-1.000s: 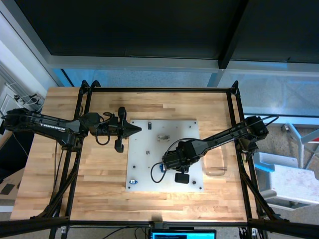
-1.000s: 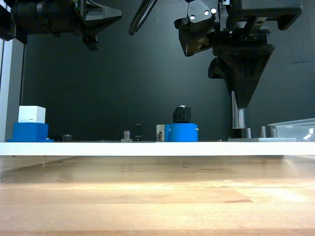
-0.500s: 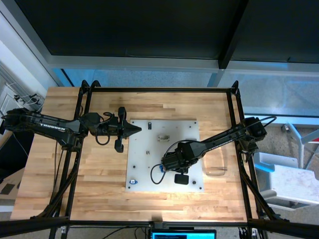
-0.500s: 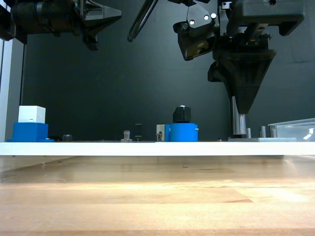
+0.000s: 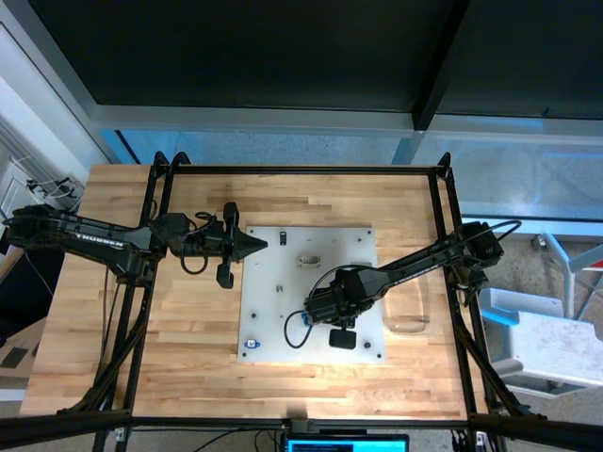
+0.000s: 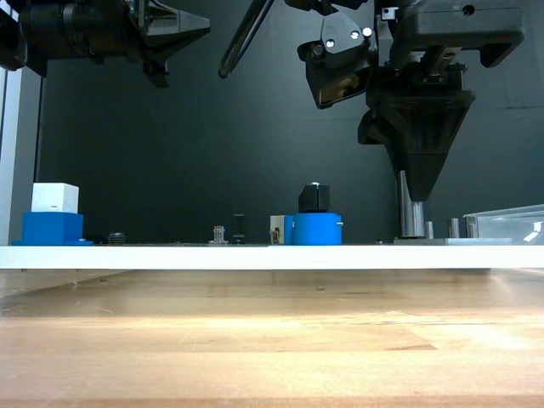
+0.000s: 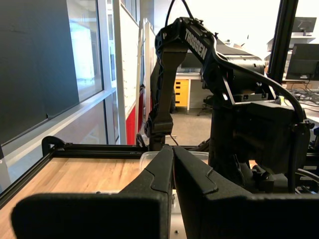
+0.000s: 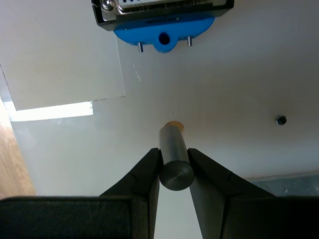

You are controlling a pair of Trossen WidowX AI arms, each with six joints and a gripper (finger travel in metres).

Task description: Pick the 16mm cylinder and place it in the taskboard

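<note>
- far left: the black left gripper [image 5: 256, 243] hangs high over the wooden table [image 5: 113, 358], right at the left edge of the large flat white square taskboard [image 5: 268, 325]. Its wrist view shows the black fingers [image 7: 154, 174] pressed together on nothing, so it looks parked
- near left corner of the board: a blue block with a white cube on top [image 6: 53, 217], not involved here
- mid-board: the round blue fitting [image 6: 316, 229] with a small black cap on it
- just right of that is the main bit: the black right gripper [image 6: 416, 189] points straight down, jaws clamped on the shiny metal 16mm cylinder [image 6: 411, 211], which stands upright
- the cylinder's lower end is down at board level. The right wrist view shows a faint tan rim at its far tip, probably the hole, but whether it has actually gone in can't be told
- far right: the clear plastic tray [image 5: 410, 315] sits just off the board's edge
- progress guess: the pick and the carry are done, and insertion is either just starting or about to. What's left is pushing it home, opening the jaws and backing off
</note>
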